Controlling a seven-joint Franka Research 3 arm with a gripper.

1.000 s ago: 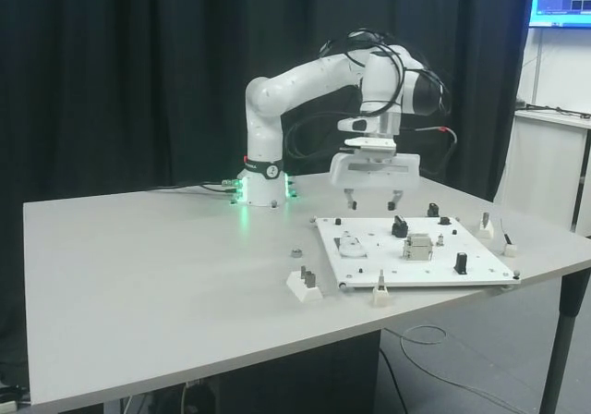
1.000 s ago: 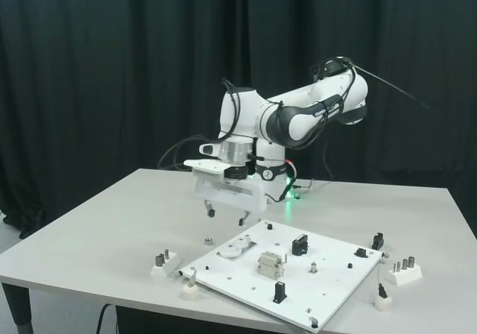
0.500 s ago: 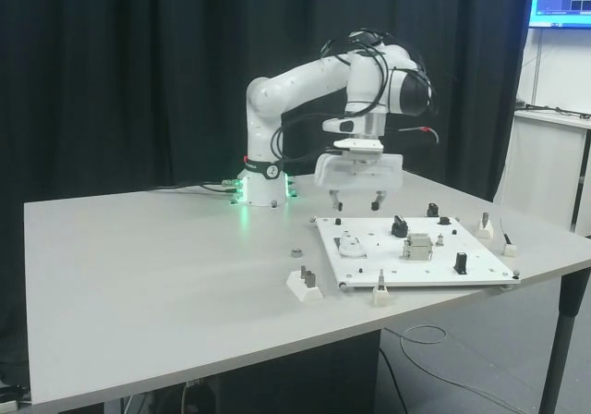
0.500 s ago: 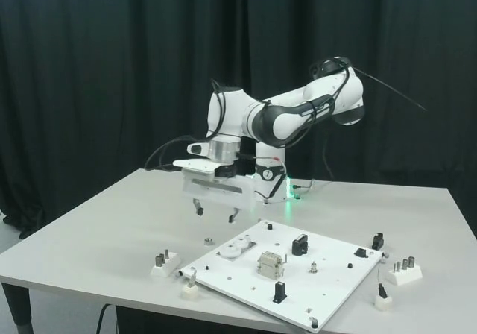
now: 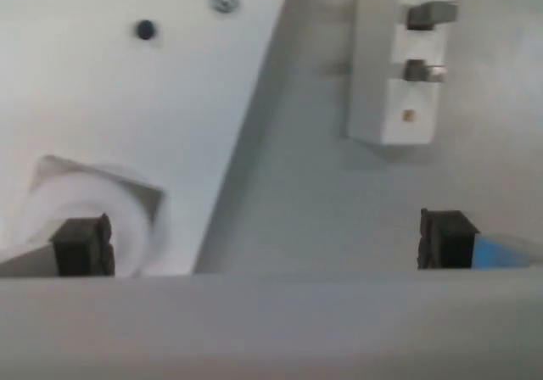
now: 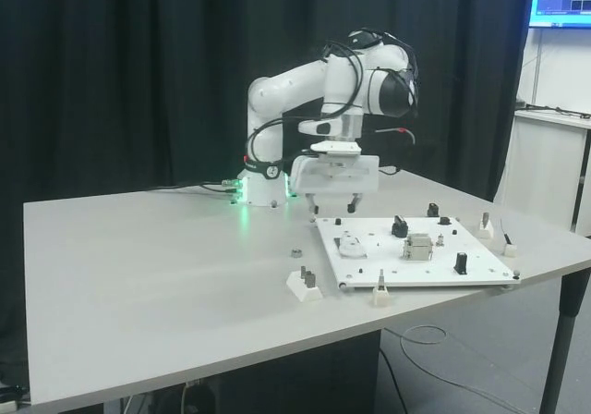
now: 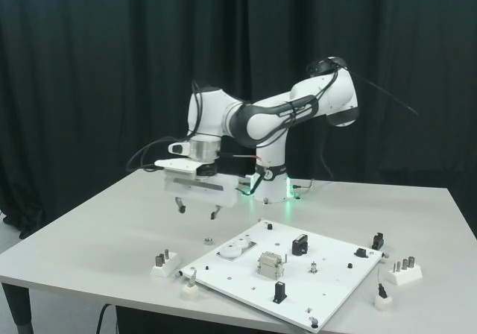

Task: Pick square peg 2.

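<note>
A small white holder (image 6: 303,289) (image 7: 163,268) stands on the grey table, just off the white board's (image 6: 420,268) (image 7: 337,283) front left corner. Grey pegs (image 6: 306,275) (image 7: 162,258) stand upright in it. My gripper (image 6: 332,209) (image 7: 197,211) hangs open in the air over the board's left edge, well above the holder and farther back. Nothing is between its fingers. The wrist view shows both black fingertips (image 5: 82,246) of the gripper (image 5: 265,243), and the holder (image 5: 394,83) with its pegs (image 5: 422,70) beyond them.
The board (image 5: 127,100) carries a white round part (image 6: 349,245) (image 7: 235,248) (image 5: 85,210), a grey connector block (image 6: 417,246) (image 7: 271,265) and several black pieces. A loose nut (image 6: 295,251) (image 7: 209,240) lies on the table. Other small holders (image 6: 379,294) (image 7: 403,273) stand around the board.
The arm has swung left, carrying the gripper from above the board's back part to over its left edge. The fingers stayed open.
</note>
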